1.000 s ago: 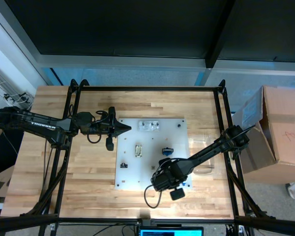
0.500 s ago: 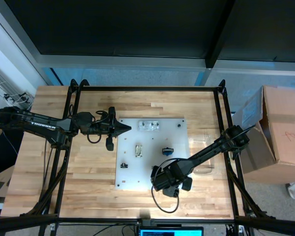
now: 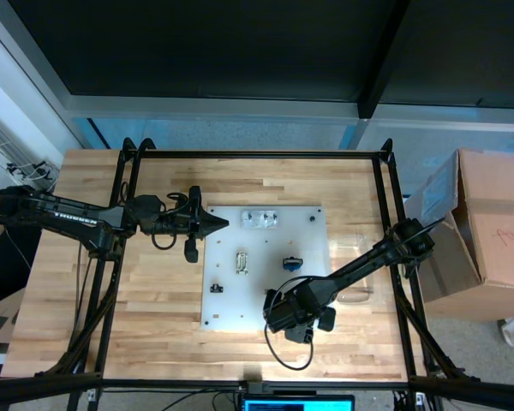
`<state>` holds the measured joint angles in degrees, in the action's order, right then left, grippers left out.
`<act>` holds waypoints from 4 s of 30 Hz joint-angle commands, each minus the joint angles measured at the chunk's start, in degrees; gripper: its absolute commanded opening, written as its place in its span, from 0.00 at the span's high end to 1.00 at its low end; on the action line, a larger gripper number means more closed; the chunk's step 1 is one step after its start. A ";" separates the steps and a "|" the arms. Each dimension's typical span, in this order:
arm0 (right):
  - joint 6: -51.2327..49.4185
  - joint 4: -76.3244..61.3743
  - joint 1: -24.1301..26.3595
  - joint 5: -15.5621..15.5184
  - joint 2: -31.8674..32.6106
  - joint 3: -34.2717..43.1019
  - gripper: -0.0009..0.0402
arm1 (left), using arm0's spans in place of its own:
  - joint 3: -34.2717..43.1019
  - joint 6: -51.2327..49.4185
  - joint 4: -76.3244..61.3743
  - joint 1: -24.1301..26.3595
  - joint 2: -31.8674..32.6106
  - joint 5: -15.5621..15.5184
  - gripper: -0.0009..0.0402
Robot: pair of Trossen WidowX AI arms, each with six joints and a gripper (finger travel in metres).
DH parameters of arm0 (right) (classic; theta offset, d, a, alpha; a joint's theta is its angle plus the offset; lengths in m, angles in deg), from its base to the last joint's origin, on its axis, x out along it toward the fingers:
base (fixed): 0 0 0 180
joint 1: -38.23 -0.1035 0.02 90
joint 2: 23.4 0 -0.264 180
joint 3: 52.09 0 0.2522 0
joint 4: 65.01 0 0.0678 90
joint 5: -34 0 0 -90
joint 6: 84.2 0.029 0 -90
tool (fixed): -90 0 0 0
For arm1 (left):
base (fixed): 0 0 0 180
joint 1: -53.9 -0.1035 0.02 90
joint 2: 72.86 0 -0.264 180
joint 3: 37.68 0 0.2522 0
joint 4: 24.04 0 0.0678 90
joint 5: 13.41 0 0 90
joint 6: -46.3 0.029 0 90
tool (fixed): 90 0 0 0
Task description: Unfasten the M12 nut and place it in the container
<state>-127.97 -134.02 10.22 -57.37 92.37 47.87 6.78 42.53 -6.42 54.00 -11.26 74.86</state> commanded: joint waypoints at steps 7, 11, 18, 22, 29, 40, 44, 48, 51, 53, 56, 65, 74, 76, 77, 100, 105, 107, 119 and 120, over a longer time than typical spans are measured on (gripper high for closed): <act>3.67 0.13 -0.39 0.26 -1.29 0.20 0.38 | 0.02 0.02 0.00 -0.02 0.00 0.02 0.98; 13.55 -0.37 -0.55 0.24 -3.30 0.20 0.40 | 0.02 0.02 0.02 -0.02 0.00 0.00 0.98; 45.62 -1.66 -0.42 0.26 -6.54 0.15 0.68 | 0.02 0.02 0.00 -0.02 0.00 0.00 0.98; 55.95 -2.12 -0.42 0.28 -6.84 -0.46 0.94 | 0.02 0.02 0.00 0.00 0.00 0.02 0.98; 65.94 1.03 -1.18 0.39 -6.91 -3.10 0.99 | 0.02 0.02 0.00 0.00 0.00 0.02 0.98; 70.38 5.20 -2.40 -0.42 -5.49 -5.35 0.98 | 0.02 0.02 0.00 -0.02 0.00 0.00 0.98; 70.38 6.86 -2.40 -0.35 -5.49 -6.54 0.98 | 0.02 0.02 0.00 -0.02 0.00 0.00 0.98; 70.36 7.43 -2.38 -0.37 -5.49 -7.23 0.98 | 0.02 0.02 0.00 0.00 0.00 0.00 0.98; 70.29 7.54 -2.36 -0.20 -5.51 -7.43 0.98 | 0.02 0.02 0.02 0.00 0.00 0.02 0.98; 70.07 7.34 -2.34 0.26 -5.51 -7.43 0.98 | 0.02 0.02 0.00 -0.02 0.00 0.00 0.98; 70.53 4.33 -2.36 8.55 -5.86 -7.21 0.98 | 0.02 0.02 0.02 -0.02 0.00 0.02 0.98; 72.30 0.22 -2.36 10.43 -7.45 -6.10 0.98 | 0.02 0.02 0.02 0.00 0.00 0.00 0.98; 73.64 3.63 -2.40 -3.80 -8.41 -6.10 0.98 | 0.02 0.02 0.00 0.00 0.00 0.02 0.98; 73.66 3.98 -2.54 -3.82 -8.07 -6.12 0.98 | 0.02 0.02 0.00 -0.02 0.00 0.02 0.98; 73.75 4.26 -2.56 -3.76 -7.61 -6.12 0.98 | 0.02 0.02 0.02 0.00 0.00 0.02 0.98; 78.09 1.70 -2.51 12.09 -7.37 -5.77 0.98 | 0.02 0.02 0.00 0.00 0.00 0.00 0.98; 78.49 1.29 -2.51 8.00 -7.78 -5.27 0.98 | 0.02 0.02 0.02 -0.02 0.00 0.02 0.98; 78.47 1.42 -2.49 4.39 -7.78 -5.27 0.98 | 0.02 0.02 0.00 -0.02 0.00 0.02 0.98; 77.59 6.93 -2.51 -1.75 -5.31 -6.36 0.98 | 0.02 0.02 0.00 0.00 0.00 0.02 0.98; 77.59 7.30 -2.51 -1.75 -5.27 -6.56 0.98 | 0.02 0.02 0.02 -0.02 0.00 0.00 0.98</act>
<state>-50.38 -127.24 7.75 -59.03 86.93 41.66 6.80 42.55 -6.42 54.00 -11.28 74.86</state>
